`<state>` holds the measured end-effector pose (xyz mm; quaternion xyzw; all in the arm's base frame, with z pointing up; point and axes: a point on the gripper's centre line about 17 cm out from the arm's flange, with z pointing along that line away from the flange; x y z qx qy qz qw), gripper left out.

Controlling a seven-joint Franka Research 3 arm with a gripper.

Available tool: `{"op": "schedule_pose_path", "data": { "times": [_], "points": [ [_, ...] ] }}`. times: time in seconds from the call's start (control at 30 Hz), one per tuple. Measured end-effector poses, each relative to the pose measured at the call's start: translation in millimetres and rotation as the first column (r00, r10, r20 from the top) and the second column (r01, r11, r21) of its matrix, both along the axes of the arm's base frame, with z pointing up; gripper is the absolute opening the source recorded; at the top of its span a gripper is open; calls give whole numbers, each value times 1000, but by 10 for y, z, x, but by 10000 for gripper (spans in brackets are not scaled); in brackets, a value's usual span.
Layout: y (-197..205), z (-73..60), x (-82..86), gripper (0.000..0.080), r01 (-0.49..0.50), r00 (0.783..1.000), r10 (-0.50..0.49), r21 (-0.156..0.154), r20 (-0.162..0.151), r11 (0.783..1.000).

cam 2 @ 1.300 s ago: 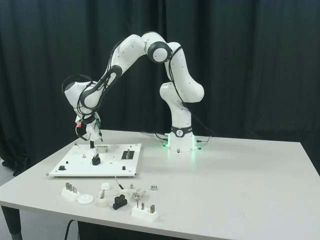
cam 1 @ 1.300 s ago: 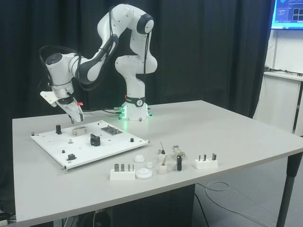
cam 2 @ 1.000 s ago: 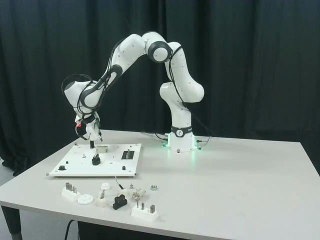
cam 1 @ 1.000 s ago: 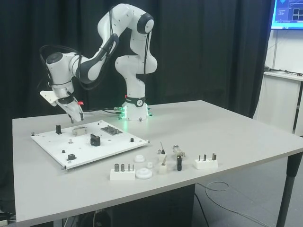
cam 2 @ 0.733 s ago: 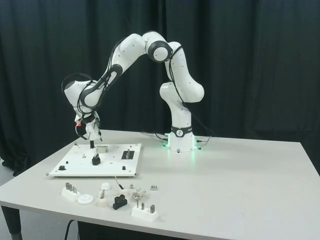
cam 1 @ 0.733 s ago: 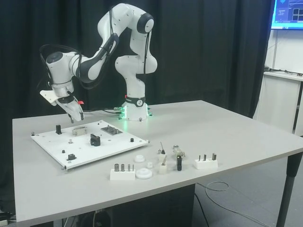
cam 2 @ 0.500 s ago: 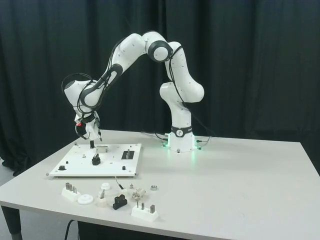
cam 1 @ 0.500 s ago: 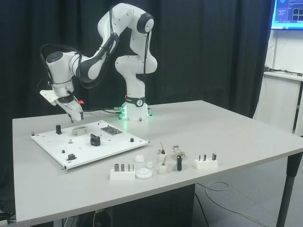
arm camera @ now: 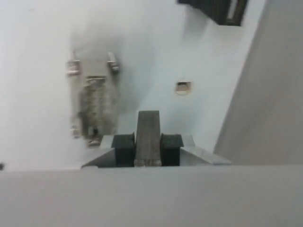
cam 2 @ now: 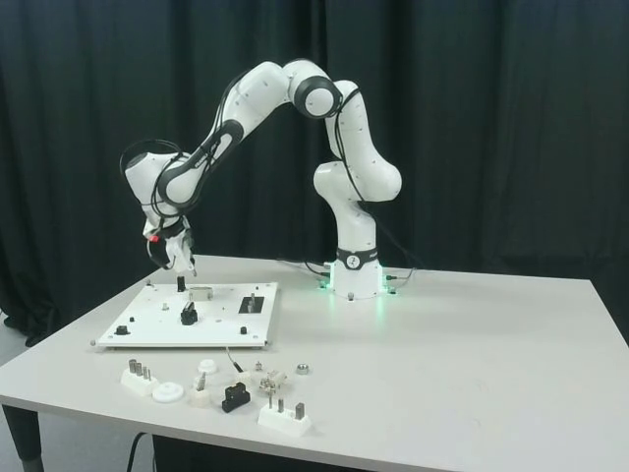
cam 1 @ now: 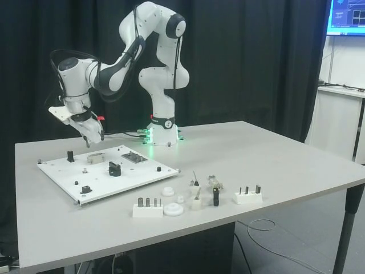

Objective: Place square peg 3.

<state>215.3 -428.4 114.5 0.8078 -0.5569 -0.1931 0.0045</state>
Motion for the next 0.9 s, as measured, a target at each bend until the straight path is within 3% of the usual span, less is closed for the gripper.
{"op": "schedule_pose_path", "data": {
  "times": [0.43,0.9],
  "points": [
    [224,206,530,114,-105,991,104,7,85,994],
    [1003,278,1293,114,-251,955,230,94,187,963]
  ]
}}
